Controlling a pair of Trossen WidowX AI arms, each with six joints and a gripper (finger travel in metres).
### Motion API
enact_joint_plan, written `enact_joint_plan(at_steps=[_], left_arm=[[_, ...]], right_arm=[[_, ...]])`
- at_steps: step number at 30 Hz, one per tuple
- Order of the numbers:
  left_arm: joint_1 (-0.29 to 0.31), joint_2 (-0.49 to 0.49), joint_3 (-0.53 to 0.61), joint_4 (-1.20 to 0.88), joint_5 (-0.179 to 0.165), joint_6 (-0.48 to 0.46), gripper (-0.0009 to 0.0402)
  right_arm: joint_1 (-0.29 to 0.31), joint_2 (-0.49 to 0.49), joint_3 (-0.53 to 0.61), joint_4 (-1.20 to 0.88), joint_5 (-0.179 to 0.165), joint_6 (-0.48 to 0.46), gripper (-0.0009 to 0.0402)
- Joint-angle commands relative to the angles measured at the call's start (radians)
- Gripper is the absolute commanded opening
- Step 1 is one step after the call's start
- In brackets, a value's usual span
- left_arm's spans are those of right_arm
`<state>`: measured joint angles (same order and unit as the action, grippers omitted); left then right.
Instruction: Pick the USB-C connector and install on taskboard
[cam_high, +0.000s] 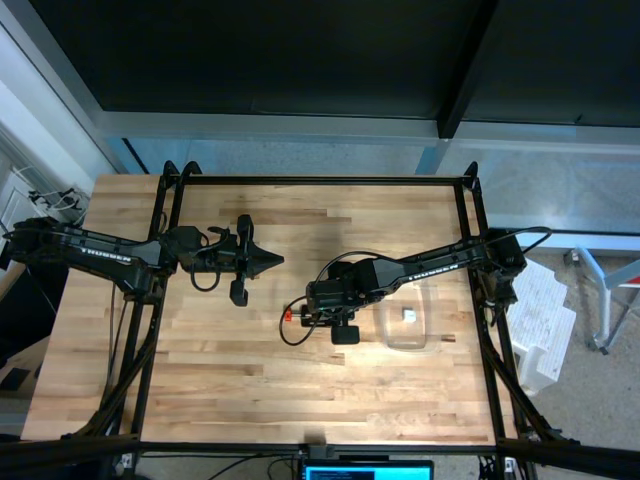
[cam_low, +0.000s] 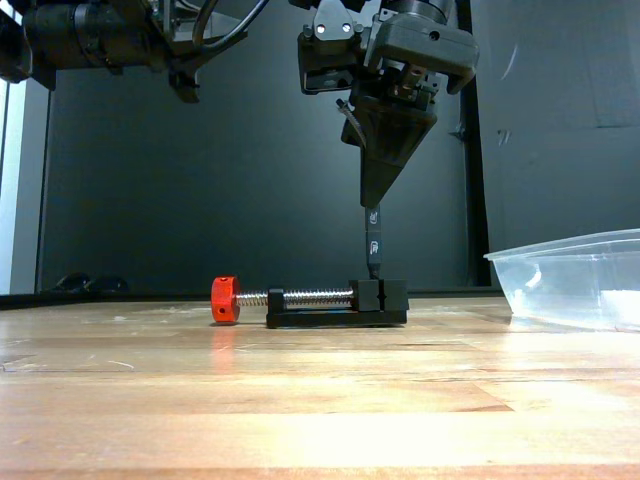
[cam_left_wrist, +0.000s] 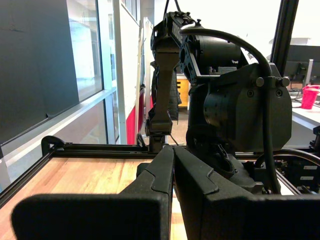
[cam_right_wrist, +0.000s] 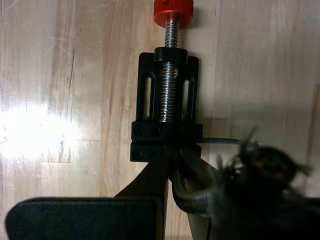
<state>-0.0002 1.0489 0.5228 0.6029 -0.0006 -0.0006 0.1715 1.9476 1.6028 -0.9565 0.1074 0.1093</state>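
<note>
Clear tray (cam_low: 560, 285) nearest, toward desk (cam_high: 200, 390) right edge, small white item (cam_high: 408, 314) inside. Taskboard (cam_low: 335, 305) near it, mid-desk, red knob (cam_low: 225, 300) pointing toward left edge. Right gripper (cam_low: 372, 210) above taskboard, pointing down, clenched on USB-C connector (cam_low: 372, 250). Connector upright, lower end meeting taskboard's block end. Left gripper (cam_high: 272, 261) aloft, nearer left edge, fingers pressed together, grasping nothing.
</note>
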Motion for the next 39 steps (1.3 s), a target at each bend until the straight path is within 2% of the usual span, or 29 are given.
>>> enact_joint_plan(at_steps=[1, 14, 23, 32, 36, 39], left_arm=[[0.0, 0.0, 0.0, 0.0, 0.0, 0.0, 0.0], [0.0, 0.0, 0.0, 0.0, 0.0, 0.0, 0.0], [0.0, 0.0, 0.0, 0.0, 0.0, 0.0, 0.0], [0.0, 0.0, 0.0, 0.0, 0.0, 0.0, 0.0], [0.0, 0.0, 0.0, 0.0, 0.0, 0.0, 0.0], [0.0, 0.0, 0.0, 0.0, 0.0, 0.0, 0.0]], right_arm=[[0.0, 0.006, -0.004, -0.006, -0.003, -0.006, 0.0], [0.0, -0.001, -0.003, -0.004, 0.005, -0.014, 0.001], [0.0, -0.013, 0.002, -0.004, 0.005, -0.013, 0.0102], [0.002, -0.082, 0.002, -0.029, 0.004, -0.013, 0.0207], [0.001, -0.122, 0.002, -0.063, 0.004, -0.013, 0.0238], [0.001, -0.143, 0.002, -0.081, 0.004, -0.013, 0.0246]])
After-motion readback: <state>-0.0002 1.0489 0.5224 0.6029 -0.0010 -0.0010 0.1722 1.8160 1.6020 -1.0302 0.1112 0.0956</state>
